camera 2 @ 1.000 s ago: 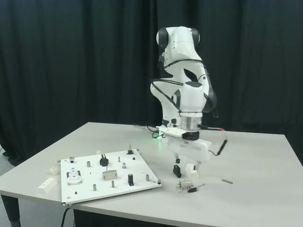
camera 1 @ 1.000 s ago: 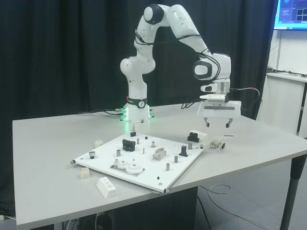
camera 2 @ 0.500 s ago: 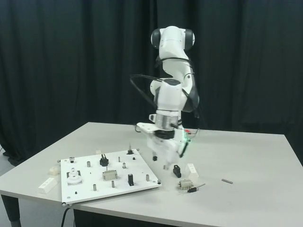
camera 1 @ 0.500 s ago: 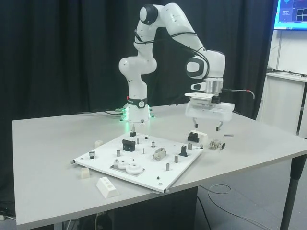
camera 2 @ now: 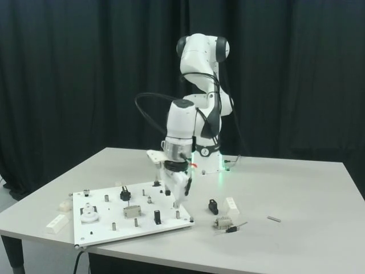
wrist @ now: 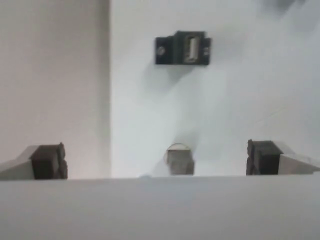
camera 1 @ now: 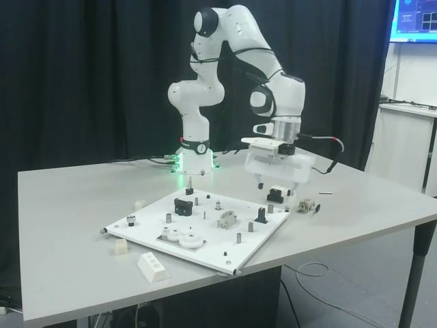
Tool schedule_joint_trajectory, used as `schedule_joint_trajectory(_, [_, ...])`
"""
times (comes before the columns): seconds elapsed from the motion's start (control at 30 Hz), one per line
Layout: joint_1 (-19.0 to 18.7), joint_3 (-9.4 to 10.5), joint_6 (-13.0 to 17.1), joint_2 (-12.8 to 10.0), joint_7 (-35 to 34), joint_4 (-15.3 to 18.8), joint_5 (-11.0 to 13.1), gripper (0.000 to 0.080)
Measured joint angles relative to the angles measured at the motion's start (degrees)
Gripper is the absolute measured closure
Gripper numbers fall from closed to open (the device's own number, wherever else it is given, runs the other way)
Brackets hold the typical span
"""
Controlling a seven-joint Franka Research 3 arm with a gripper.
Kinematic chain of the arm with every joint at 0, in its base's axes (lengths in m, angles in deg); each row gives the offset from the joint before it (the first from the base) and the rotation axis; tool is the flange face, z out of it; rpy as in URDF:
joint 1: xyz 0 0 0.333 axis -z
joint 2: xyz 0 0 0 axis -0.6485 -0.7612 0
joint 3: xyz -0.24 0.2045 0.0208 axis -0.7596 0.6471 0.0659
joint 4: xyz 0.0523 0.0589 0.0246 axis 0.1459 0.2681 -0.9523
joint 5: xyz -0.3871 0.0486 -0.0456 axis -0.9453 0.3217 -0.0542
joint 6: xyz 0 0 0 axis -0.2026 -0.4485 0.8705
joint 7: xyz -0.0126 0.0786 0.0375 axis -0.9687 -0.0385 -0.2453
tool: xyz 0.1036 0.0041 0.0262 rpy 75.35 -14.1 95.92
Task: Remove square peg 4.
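On the grey surface (camera 1: 68, 205) | white board (camera 1: 205, 236) is lying with small parts on it | square peg (wrist: 179, 159) is standing upright on the board, between the spread fingers | claw (wrist: 155, 160) is hanging released above it, gripping nothing | black socket (wrist: 182, 50) is sitting near the peg.

A robotics lab: black curtains (camera 2: 68, 74) hang behind the grey desk (camera 1: 61, 205), where a white arm (camera 1: 225, 41) is bolted beside a white assembly board (camera 1: 205, 229).
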Motion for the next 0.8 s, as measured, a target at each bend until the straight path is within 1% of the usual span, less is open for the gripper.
schedule_joint_trajectory(0.17, [0.4,0.02,0.0,-0.9,0.0,0.4,1.5,0.0003])
schedule_joint_trajectory(0.4, [0.4,0.18,0.5,-2.0,0.0,0.7,2.8,0.0003])
schedule_joint_trajectory(0.57, [0.4,0.37,1.8,-2.2,0.0,1.7,4.2,0.0003])
schedule_joint_trajectory(0.8, [0.4,0.5,5.2,-2.2,0.0,3.8,5.8,0.0003])
